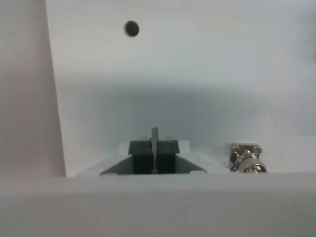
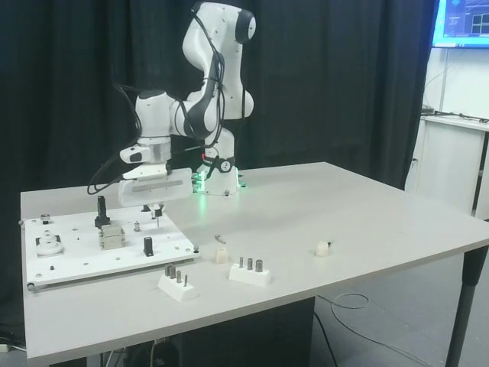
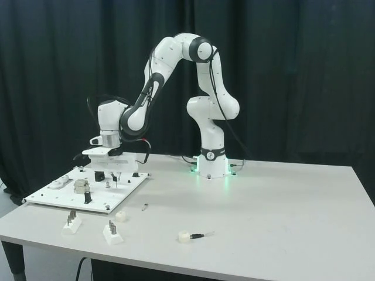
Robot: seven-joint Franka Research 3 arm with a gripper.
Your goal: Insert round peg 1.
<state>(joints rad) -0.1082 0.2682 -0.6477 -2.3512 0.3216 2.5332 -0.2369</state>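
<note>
Two white peg holders are seen at the table's front edge, just off the white board. Round peg is held upright between the closed fingers of the gripper, pinched over the board near a round hole. A metal connector is mounted beside the gripper.

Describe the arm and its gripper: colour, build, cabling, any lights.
White arm of rounded segments with black joint bands. Black cables loop along it to the wrist. A green light glows at its base. The gripper hangs under a flat white body; its fingers look black and narrow.
</note>
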